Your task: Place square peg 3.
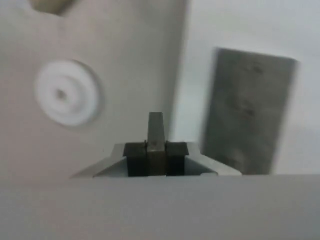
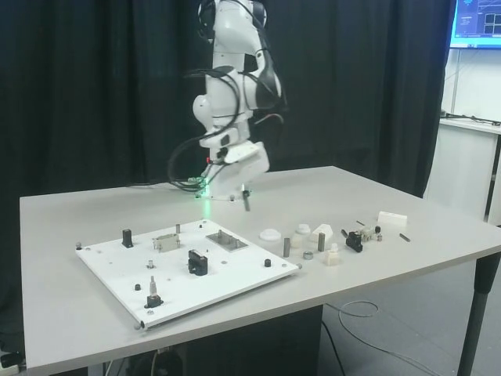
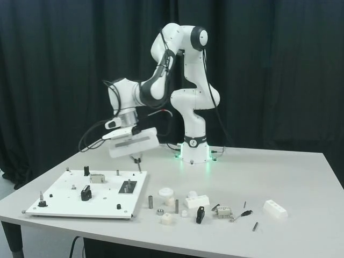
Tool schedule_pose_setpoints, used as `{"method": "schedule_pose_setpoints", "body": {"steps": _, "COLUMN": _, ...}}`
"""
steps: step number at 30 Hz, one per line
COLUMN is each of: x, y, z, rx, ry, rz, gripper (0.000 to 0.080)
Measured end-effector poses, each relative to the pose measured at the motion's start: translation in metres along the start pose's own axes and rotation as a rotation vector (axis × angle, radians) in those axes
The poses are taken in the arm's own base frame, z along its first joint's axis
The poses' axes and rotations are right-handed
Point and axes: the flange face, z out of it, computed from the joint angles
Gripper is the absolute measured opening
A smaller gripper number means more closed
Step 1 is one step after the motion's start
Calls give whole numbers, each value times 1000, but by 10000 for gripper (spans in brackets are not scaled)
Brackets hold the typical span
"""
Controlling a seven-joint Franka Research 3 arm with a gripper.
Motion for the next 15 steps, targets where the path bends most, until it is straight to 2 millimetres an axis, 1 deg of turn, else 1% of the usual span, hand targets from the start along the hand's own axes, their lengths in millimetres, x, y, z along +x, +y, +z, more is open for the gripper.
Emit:
{"method": "schedule_pose_setpoints", "body": {"steps": 7, "x": -15, "y": -54, "z": 12, "rx": 8, "ry": -30, "rz": 25, "gripper": 72}}
{"method": "schedule_pose_setpoints", "body": {"steps": 15, "x": -42, "y": -129, "z": 27, "rx": 3, "ry": -66, "rz": 57, "gripper": 72}}
